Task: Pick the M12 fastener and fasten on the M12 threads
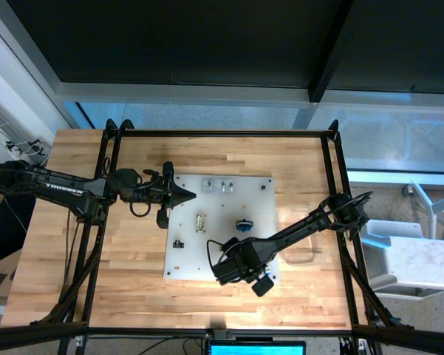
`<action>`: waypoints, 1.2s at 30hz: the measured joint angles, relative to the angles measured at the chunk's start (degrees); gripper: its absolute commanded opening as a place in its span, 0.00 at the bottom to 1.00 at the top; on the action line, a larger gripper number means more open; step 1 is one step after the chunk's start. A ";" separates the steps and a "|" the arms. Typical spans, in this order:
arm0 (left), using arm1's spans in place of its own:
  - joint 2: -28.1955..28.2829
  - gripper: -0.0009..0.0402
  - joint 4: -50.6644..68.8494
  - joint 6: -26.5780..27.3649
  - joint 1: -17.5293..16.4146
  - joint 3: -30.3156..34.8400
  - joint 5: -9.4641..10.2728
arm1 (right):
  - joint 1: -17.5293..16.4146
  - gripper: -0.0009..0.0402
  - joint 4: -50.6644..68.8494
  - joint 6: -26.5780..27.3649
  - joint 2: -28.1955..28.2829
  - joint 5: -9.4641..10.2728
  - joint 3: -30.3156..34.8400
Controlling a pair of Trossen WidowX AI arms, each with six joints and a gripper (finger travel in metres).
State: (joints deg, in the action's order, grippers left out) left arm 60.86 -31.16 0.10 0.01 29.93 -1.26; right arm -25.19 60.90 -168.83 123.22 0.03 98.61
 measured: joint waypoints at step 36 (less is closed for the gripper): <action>0.00 0.02 0.00 0.00 0.00 0.00 0.02 | -0.33 0.12 -0.98 -11.08 0.00 -1.46 0.07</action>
State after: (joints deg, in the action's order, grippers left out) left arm 60.86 -31.16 0.10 0.01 29.93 -1.23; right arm -25.52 59.92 -179.92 123.22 -1.43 98.67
